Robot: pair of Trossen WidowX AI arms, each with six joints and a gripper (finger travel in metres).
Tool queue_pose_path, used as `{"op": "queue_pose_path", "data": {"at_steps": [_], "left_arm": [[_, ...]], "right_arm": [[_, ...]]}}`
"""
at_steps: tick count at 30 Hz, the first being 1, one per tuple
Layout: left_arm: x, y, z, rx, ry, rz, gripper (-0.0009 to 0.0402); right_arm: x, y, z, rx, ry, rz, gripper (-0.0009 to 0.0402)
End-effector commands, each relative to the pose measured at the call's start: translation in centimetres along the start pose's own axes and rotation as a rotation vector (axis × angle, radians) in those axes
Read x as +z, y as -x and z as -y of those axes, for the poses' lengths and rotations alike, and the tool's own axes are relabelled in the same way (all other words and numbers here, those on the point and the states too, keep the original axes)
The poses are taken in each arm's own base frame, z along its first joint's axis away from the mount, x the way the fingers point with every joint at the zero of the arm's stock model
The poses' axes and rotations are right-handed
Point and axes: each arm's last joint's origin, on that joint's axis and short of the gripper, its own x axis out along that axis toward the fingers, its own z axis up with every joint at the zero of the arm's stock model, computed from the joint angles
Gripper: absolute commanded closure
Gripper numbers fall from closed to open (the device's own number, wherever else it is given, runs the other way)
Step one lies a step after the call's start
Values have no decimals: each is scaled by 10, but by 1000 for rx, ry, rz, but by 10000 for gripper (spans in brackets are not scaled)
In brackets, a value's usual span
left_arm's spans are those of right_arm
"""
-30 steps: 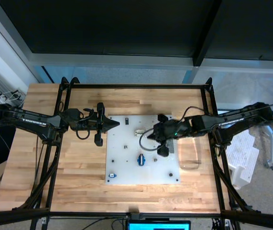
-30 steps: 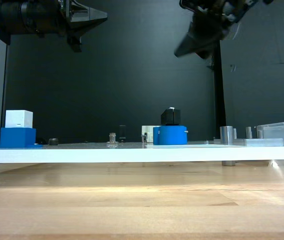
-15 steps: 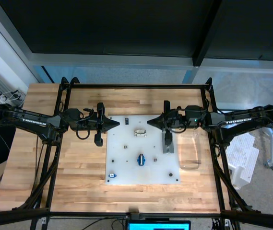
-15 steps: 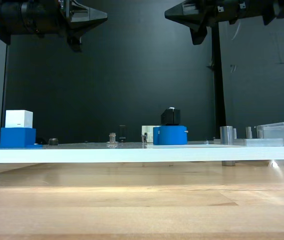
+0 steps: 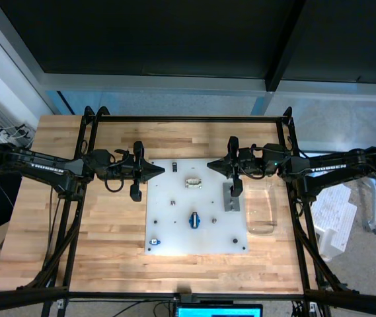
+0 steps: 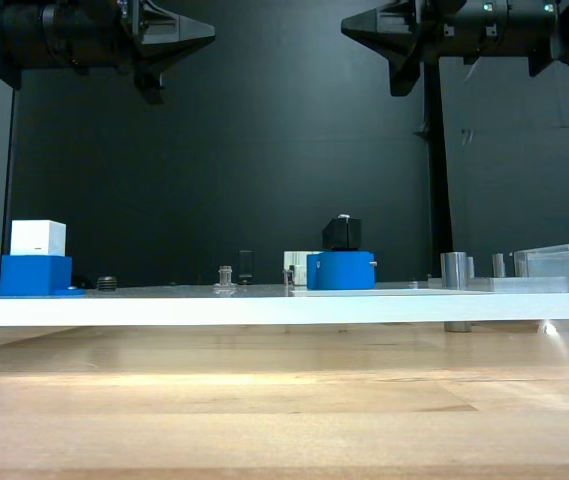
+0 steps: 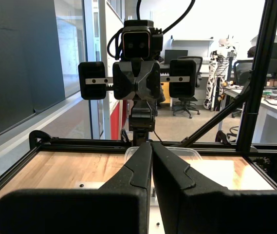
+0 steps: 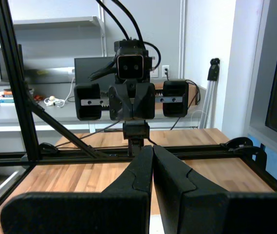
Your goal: Pick the 16mm cylinder and install on the taskboard
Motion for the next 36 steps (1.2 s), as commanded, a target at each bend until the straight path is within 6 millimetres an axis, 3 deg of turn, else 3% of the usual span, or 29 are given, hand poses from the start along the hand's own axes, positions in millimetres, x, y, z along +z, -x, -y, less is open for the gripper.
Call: {"op": "queue_pose_path", "data": {"at_steps": [1,36], "left_arm": [[0,0,0,0,0,0,393],[0,0,0,0,0,0,393]], "right_arm": [[-2,0,0,-1,-9,-7,393],[-5,-1,-1,1,-9,-42,393]]}}
